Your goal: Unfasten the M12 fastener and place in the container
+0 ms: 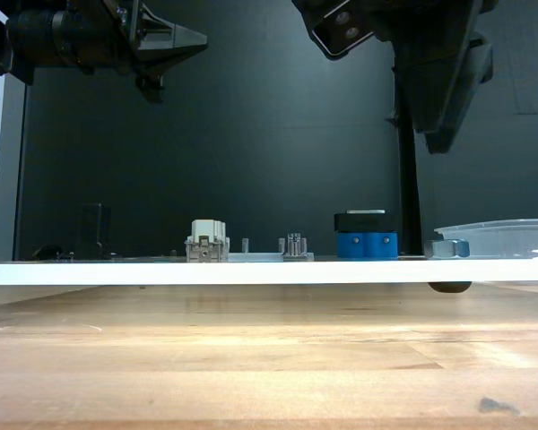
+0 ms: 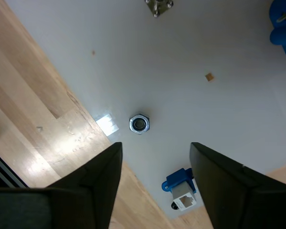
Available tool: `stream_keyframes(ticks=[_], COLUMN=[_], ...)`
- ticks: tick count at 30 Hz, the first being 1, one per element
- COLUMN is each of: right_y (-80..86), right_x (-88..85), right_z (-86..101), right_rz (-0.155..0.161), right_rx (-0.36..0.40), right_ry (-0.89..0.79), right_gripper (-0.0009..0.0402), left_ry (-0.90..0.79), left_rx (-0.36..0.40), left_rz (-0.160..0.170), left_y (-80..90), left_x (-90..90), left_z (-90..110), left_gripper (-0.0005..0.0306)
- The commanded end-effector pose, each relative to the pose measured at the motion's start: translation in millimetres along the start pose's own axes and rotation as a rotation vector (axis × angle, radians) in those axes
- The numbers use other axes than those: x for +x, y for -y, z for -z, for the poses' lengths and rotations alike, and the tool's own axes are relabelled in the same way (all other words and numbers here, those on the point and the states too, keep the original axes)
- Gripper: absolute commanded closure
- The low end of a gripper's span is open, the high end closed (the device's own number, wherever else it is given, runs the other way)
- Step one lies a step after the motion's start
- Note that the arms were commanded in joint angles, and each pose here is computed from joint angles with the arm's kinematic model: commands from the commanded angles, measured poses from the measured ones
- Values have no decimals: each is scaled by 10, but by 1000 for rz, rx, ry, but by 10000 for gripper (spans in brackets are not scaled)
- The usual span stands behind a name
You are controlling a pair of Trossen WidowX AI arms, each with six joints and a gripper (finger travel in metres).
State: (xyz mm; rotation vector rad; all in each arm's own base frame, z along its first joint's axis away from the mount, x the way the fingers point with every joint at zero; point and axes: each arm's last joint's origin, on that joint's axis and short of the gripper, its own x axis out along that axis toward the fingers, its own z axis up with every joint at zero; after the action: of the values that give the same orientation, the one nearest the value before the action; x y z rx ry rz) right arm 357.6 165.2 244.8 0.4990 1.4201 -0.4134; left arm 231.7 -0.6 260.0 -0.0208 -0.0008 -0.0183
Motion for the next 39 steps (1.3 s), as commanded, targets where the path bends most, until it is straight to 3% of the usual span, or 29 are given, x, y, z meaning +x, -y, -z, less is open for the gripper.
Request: stream_keyframes(ticks=[1,10,39], right_y=[-10,-50,-97], right_x=[71,217,580], right_z=[5,-8,-12], right_rz=[19,37,15], right_rx=[-3,7,-15], right_ry=[-12,-14,-36], right_gripper=[165,149,150], left_ry=[1,1,1], left_rx=[0,0,0], left_rz=[0,0,0], left_y=[-1,0,-1], left_x=[0,0,0], left_z=[-2,-2,-2], left_gripper=[300,300,300])
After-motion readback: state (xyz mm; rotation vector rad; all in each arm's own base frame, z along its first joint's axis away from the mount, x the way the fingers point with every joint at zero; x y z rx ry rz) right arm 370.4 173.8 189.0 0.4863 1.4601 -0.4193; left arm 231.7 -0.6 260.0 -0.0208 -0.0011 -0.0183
